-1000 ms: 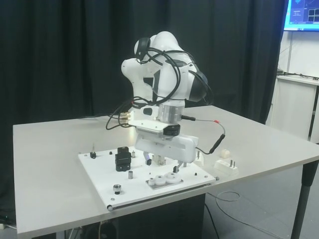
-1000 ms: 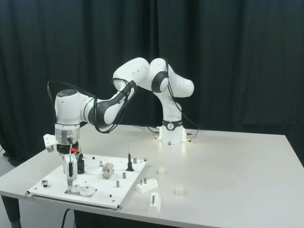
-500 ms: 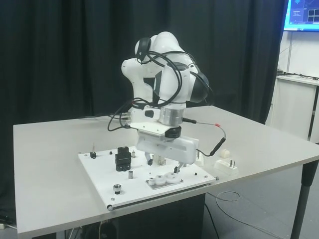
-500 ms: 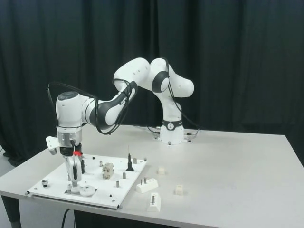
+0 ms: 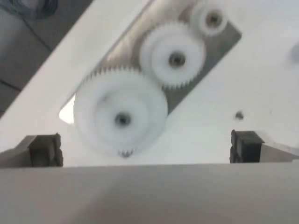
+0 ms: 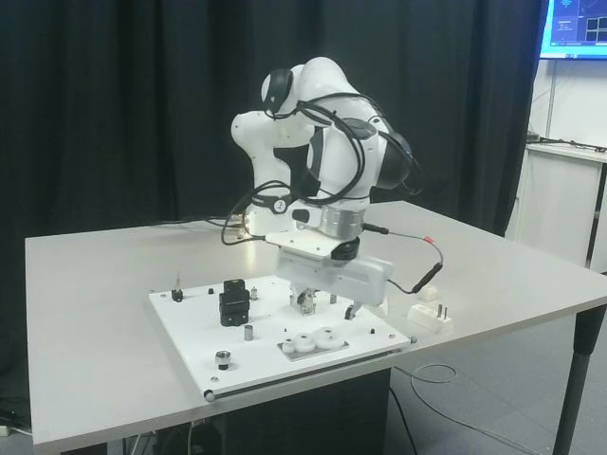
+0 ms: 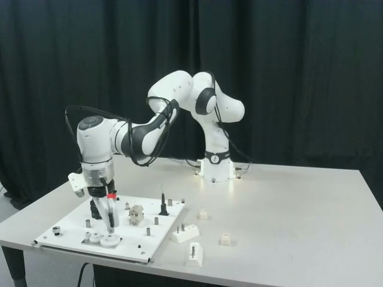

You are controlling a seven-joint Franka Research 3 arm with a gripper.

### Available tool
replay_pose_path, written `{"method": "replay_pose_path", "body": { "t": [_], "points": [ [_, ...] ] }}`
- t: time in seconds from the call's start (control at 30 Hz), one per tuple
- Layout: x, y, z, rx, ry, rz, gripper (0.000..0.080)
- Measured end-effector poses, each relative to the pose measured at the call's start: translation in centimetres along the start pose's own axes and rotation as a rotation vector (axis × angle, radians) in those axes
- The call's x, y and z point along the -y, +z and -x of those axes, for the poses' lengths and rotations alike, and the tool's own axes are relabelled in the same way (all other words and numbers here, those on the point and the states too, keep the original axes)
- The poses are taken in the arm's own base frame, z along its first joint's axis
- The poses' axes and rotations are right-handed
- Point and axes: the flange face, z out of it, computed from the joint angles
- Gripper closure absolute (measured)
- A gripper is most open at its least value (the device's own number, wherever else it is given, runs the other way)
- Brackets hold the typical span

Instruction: Pick square peg 3.

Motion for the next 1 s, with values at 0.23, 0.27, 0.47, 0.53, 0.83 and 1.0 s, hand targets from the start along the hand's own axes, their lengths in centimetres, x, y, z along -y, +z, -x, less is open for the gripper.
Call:
{"method": "replay_pose_path", "body": {
  "t": [0.23,0.27,0.47,0.53,0.83,1.0],
  "points": [
    [-0.8,-0.4,2.0,0.019,-0.007,0.036,0.0003],
    [-0.9,-0.4,2.3,0.021,-0.007,0.039,0.0003],
    [-1.8,-0.6,4.2,0.035,-0.009,0.062,0.0003],
    [-2.1,-0.7,4.9,0.038,-0.007,0.067,0.0003],
    [-3.2,-0.5,8.1,0.043,-0.011,0.052,0.0003],
    [-4.0,-0.1,9.6,0.042,-0.014,0.031,0.0003]
  ]
}}
